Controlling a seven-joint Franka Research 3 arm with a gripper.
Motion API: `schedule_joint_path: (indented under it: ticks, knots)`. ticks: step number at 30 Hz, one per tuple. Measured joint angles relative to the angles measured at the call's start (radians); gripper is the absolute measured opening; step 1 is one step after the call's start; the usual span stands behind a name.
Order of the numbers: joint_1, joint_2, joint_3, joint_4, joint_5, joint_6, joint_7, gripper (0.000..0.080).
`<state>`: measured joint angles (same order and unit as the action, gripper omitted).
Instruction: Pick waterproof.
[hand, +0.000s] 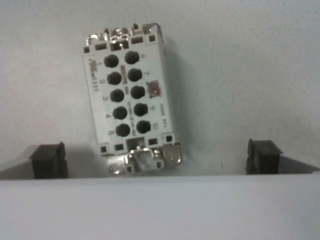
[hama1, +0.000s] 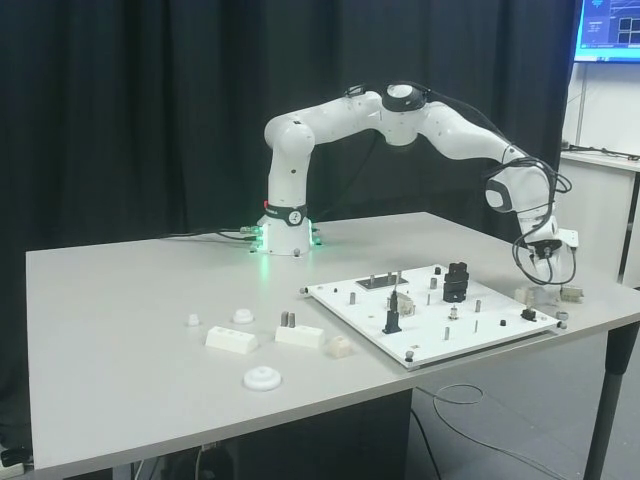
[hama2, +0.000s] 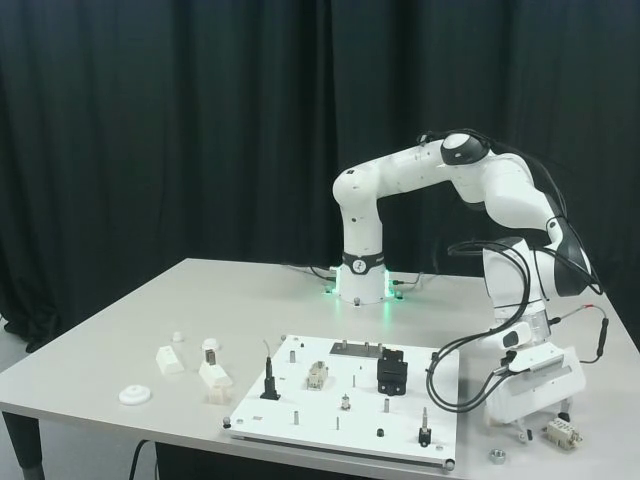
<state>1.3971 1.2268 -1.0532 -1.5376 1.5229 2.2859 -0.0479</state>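
Ten numbered black sockets in two columns are seen on the waterproof connector (hand: 131, 100) in the wrist view; white body, metal clamps at both ends, lying flat on the grey table (hand: 250, 75) and slightly skewed. Both black fingertips (hand: 49, 160) are seen wide apart, so the gripper (hand: 155, 159) is open, nothing held. The connector's near end sits between the fingertips, untouched by either.

First room view: the white arm (hama1: 400, 115) is stretched from its base across to the table's far corner, gripper (hama1: 545, 268) low over the table surface (hama1: 120, 300), just off the edge of the white assembly board (hama1: 430, 315). The connector (hama1: 572, 294) is seen as a small pale block on the table just beside the gripper. Several white parts (hama1: 231, 340) are laid out well apart from it, on the other side of the board.

Second room view: the gripper (hama2: 530, 420) is close above the table (hama2: 200, 290), past the board (hama2: 340, 400) edge. The connector (hama2: 562, 432) lies on the table just beside it, near the table's front corner.
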Motion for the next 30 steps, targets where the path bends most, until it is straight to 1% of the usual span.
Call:
schedule_joint_path:
  ticks: [5, 12, 16, 17, 26, 27, 30]
  knots:
    - [0.002, 0.000, 0.001, 0.000, 0.012, 0.000, -0.007, 0.0800]
    - [0.009, -0.001, 0.005, 0.000, 0.040, -0.001, -0.017, 0.0800]
    - [0.013, -0.002, 0.006, 0.000, 0.044, -0.001, -0.018, 0.0799]
    - [0.015, -0.002, 0.006, 0.000, 0.044, -0.001, -0.018, 0.0663]
    - [0.020, -0.008, 0.006, -0.002, 0.047, -0.001, -0.018, 0.0663]
    - [0.021, -0.009, 0.006, -0.003, 0.047, -0.001, -0.018, 0.0321]
    - [0.021, -0.013, 0.006, -0.006, 0.047, -0.001, -0.017, 0.0321]
